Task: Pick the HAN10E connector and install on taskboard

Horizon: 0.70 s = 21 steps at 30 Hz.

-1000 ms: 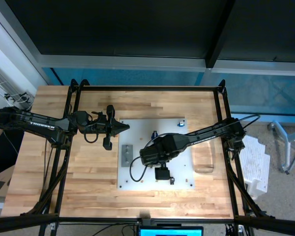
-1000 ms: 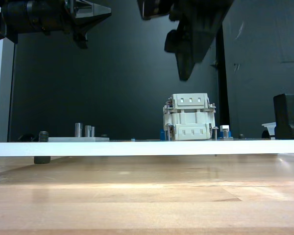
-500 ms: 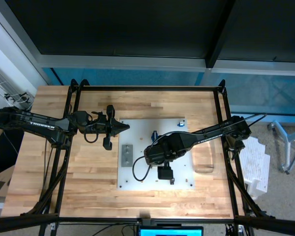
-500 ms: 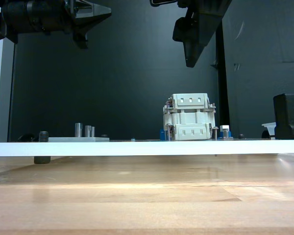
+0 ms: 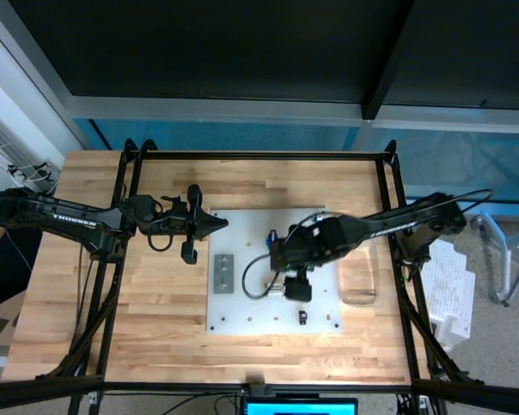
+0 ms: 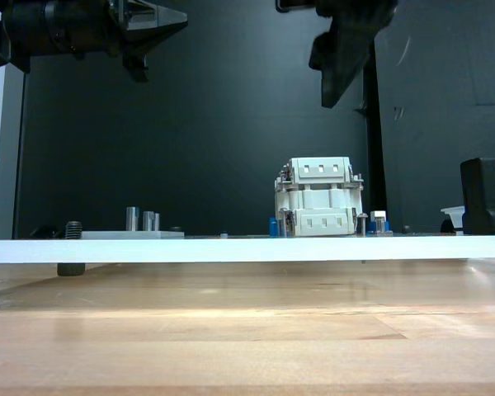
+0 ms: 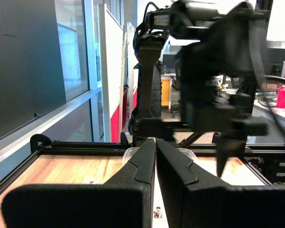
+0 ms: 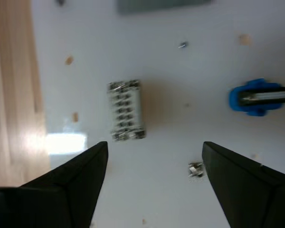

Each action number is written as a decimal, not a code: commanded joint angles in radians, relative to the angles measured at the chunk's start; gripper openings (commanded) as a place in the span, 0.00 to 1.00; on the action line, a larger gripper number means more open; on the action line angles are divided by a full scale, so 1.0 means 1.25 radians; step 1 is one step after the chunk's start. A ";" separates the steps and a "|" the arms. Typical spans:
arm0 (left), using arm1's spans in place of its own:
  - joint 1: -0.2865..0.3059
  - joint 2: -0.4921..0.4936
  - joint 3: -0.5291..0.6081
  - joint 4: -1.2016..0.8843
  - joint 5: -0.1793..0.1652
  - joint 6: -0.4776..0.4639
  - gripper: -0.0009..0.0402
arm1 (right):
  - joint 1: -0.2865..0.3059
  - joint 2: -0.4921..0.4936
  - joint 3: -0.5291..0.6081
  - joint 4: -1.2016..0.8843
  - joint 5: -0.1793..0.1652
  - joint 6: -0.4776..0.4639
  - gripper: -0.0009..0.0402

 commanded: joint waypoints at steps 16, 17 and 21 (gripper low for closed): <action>0.000 0.000 0.000 0.000 0.000 0.000 0.02 | -0.151 -0.305 -0.311 0.338 -0.035 -0.180 0.02; 0.000 0.000 0.000 0.000 0.000 0.000 0.02 | -0.154 -0.321 -0.323 0.360 -0.035 -0.185 0.03; 0.000 0.000 0.000 0.000 0.000 0.000 0.02 | -0.158 -0.378 -0.378 0.453 -0.034 -0.185 0.02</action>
